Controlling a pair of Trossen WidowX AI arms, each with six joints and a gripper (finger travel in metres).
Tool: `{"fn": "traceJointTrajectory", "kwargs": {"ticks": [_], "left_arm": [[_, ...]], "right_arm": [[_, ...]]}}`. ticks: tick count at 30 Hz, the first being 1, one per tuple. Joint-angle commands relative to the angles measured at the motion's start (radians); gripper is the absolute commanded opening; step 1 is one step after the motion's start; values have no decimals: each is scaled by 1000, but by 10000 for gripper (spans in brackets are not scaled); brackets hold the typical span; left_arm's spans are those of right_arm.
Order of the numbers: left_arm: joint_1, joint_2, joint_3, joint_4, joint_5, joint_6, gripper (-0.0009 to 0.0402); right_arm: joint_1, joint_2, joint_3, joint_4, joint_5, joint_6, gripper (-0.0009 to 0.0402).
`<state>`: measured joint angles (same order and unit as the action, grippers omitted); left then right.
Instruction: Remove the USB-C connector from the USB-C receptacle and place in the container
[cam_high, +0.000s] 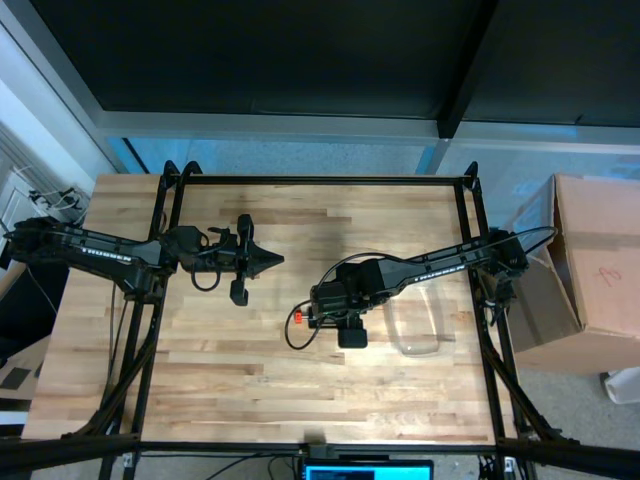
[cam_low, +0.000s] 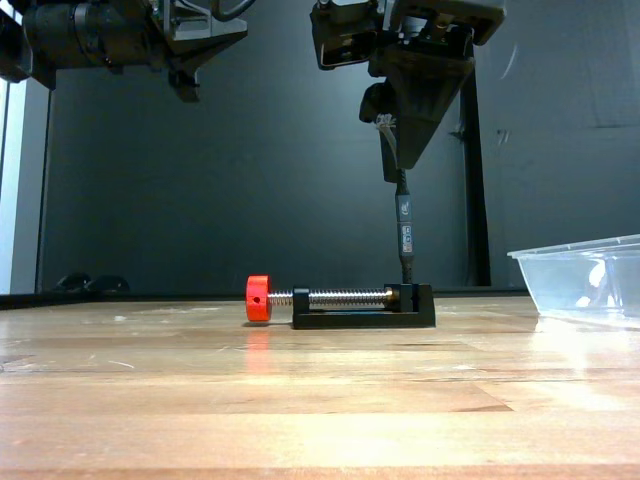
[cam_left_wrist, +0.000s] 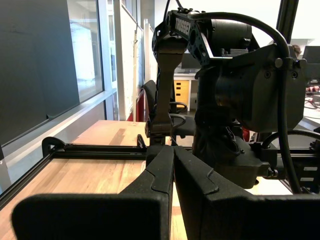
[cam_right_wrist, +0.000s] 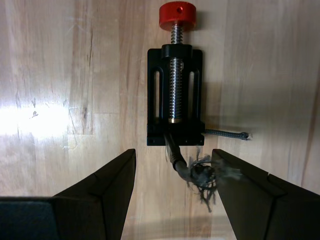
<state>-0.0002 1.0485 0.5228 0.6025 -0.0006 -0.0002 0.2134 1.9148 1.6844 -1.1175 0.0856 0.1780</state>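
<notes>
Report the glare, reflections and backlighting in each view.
Right wrist view: white glare on the table; the open right gripper hangs over the USB-C connector, which stands upright in the vise. Low view: the red knob mirrors in the glossy wood against a dark backdrop. Left wrist view: bright windows backlight the shut left gripper, raised left of the vise. High view: evenly lit.

The clamp (cam_low: 340, 305) lies on the bench (cam_high: 250, 380) near its middle, with its screw knob (cam_low: 258, 298) toward the left. The USB-C connector (cam_low: 405, 235) stands upright at the clamp's right end, apparently seated in the USB-C receptacle there, which is not clearly seen. The right tool (cam_low: 400, 165) hangs directly above it, fingers (cam_right_wrist: 112, 182) apart either side of the cable. The container (cam_low: 585, 280) sits on the bench right of the clamp, near but apart. The left tool (cam_high: 272, 260) is held high, well left of the clamp. A cardboard box (cam_high: 590, 270) stands beyond the bench's right edge.
</notes>
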Motion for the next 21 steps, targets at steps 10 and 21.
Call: {"fn": "traceJointTrajectory", "kwargs": {"ticks": [10, 21], "left_arm": [[0, 0, 0, 0, 0, 0, 0], [0, 0, 0, 0, 0, 0, 0]], "right_arm": [[0, 0, -114, 114, 0, -3, 182], [0, -2, -112, 121, 0, 1, 91]]}}
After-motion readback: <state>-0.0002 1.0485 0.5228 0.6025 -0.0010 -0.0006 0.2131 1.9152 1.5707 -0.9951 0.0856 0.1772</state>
